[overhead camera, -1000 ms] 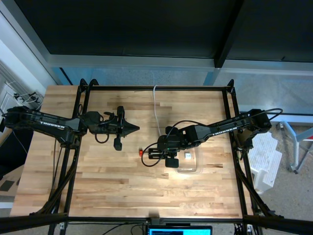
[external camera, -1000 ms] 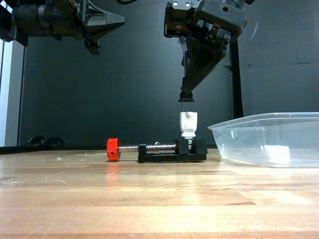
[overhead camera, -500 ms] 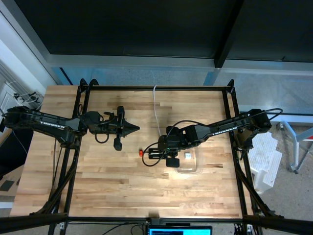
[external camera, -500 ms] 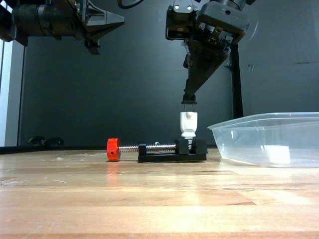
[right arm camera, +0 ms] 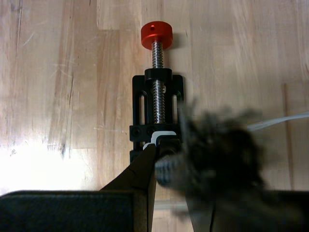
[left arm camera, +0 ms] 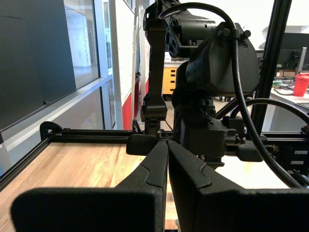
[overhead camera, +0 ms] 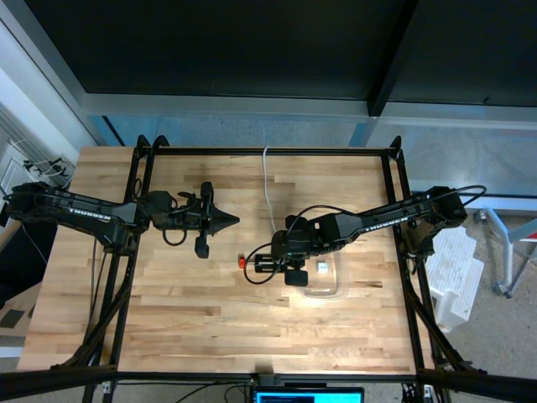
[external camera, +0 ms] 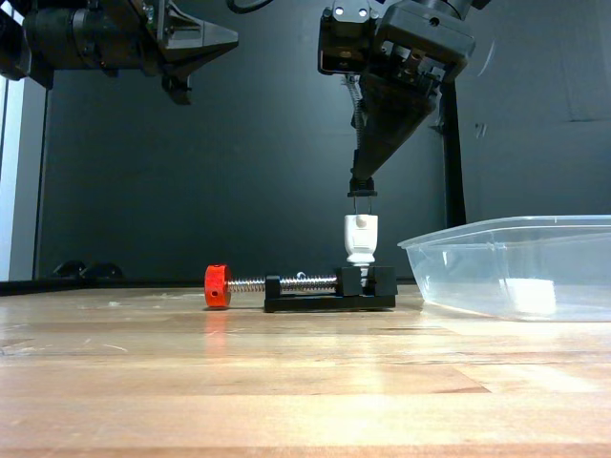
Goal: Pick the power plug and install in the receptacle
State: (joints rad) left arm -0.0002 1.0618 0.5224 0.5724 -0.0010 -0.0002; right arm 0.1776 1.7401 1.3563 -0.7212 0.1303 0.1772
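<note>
The power plug (external camera: 361, 190) is a tiny black body pinched at the tip of my right gripper (external camera: 362, 180), which points straight down. Its two thin prongs hang just above the white face of the receptacle (external camera: 360, 237). The receptacle stands upright in a black clamp block (external camera: 329, 287) with a red knob (external camera: 218, 286). In the right wrist view the clamp block (right arm camera: 157, 113) and red knob (right arm camera: 156, 34) lie beyond the fingers (right arm camera: 140, 176). My left gripper (external camera: 218, 38) hangs shut and empty, high at the left, far from the clamp.
A clear plastic tray (external camera: 449, 250) holding a small white block (external camera: 528, 296) sits just right of the clamp. The receptacle's white cable (overhead camera: 268, 189) runs toward the table's far edge. A black frame (overhead camera: 268, 152) borders the board.
The right gripper with the plug has shifted slightly right and a little lower over the receptacle. The left arm has not moved.
</note>
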